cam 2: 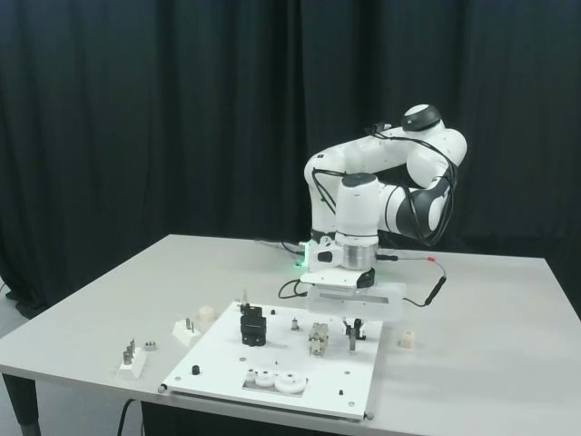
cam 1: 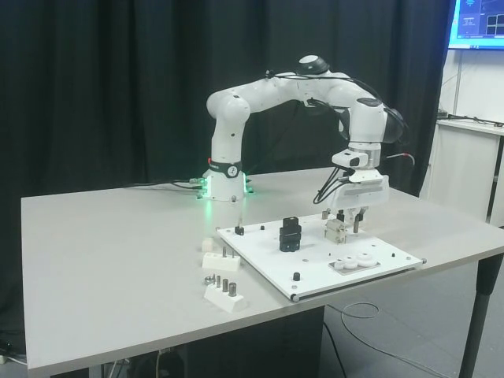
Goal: Insert square peg 3.
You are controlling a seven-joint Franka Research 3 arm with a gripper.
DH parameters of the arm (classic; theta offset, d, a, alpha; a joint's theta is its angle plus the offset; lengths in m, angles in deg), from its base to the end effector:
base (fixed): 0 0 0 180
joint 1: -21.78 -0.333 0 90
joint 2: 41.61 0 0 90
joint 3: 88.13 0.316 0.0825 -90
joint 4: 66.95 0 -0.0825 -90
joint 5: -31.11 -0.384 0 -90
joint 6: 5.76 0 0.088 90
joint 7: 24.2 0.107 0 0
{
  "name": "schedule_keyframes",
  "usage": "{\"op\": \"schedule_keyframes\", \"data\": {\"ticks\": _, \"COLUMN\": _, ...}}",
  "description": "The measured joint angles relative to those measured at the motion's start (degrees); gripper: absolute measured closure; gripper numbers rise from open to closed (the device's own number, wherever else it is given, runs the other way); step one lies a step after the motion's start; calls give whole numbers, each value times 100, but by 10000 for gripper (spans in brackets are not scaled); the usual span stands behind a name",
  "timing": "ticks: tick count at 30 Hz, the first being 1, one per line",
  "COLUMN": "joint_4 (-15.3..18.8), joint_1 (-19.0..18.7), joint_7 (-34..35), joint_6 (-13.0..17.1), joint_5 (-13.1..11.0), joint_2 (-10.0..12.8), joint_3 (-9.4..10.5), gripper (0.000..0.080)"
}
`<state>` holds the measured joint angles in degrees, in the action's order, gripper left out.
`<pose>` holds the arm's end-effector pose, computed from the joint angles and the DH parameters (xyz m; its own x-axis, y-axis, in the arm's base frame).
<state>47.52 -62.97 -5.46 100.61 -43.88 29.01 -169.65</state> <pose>0.5617 0.1582 0.2398 0.7078 -0.7062 0.0193 -0.7063 -0.7079 -0.0007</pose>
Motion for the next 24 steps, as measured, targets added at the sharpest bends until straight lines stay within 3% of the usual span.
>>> {"op": "schedule_keyframes", "data": {"ticks": 24, "joint_4": -61, "joint_1": 176, "joint_7": -3, "joint_6": 71, "joint_5": -154, "joint_2": -1, "joint_3": 134, "gripper": 690}}
